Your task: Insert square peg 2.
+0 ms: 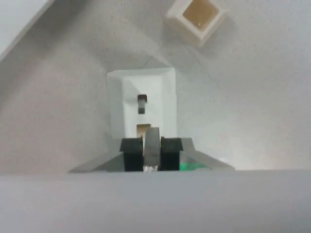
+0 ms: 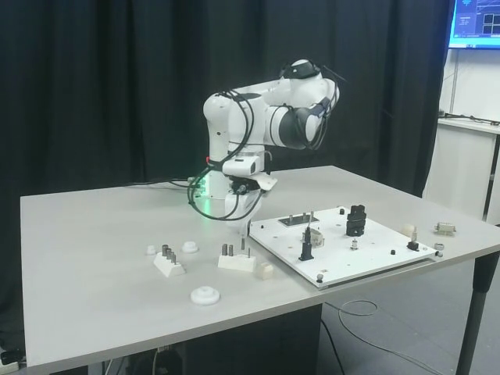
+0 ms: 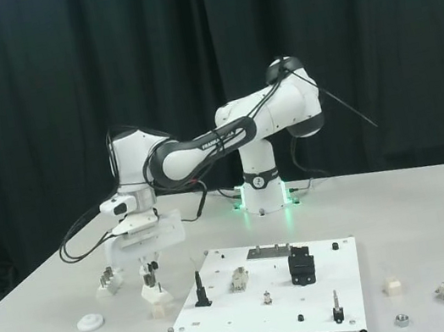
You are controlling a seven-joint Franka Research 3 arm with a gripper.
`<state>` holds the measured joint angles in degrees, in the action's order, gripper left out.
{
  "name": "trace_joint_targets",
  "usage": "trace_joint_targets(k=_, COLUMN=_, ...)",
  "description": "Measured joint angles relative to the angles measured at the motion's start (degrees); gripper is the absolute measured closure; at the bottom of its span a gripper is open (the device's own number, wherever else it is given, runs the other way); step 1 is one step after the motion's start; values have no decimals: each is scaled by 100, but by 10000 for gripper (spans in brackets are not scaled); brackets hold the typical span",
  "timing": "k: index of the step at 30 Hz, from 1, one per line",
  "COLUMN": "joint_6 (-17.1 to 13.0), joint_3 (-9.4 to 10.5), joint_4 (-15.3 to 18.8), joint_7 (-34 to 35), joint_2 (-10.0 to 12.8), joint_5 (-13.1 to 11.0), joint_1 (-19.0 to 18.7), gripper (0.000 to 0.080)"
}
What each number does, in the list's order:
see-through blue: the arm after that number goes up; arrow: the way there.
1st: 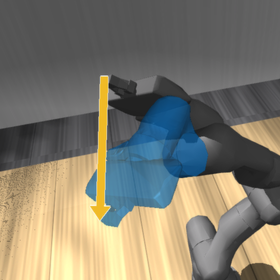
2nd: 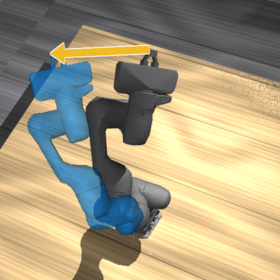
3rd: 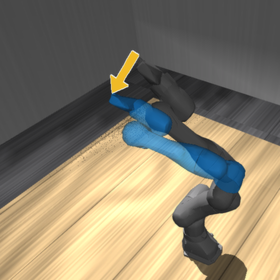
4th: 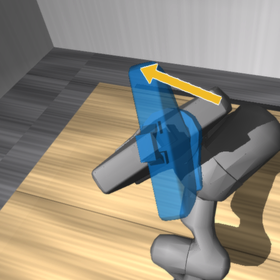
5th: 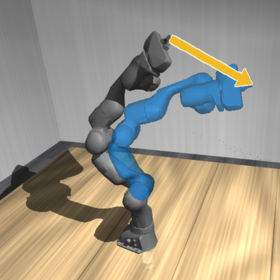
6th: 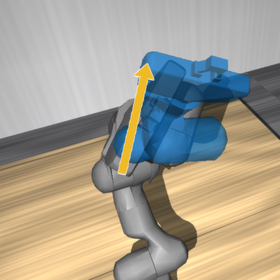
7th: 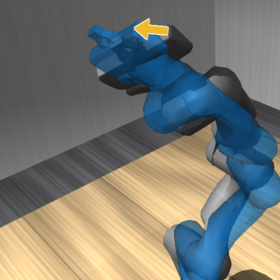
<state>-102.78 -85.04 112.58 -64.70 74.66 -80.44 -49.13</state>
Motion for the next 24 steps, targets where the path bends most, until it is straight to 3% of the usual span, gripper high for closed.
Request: trace_joint_targets(k=24, joint_6=1, joint_3=-185, joint_4=2, joint_7=674, joint_2=-7, joint_5=110, joint_1=-134, gripper=731)
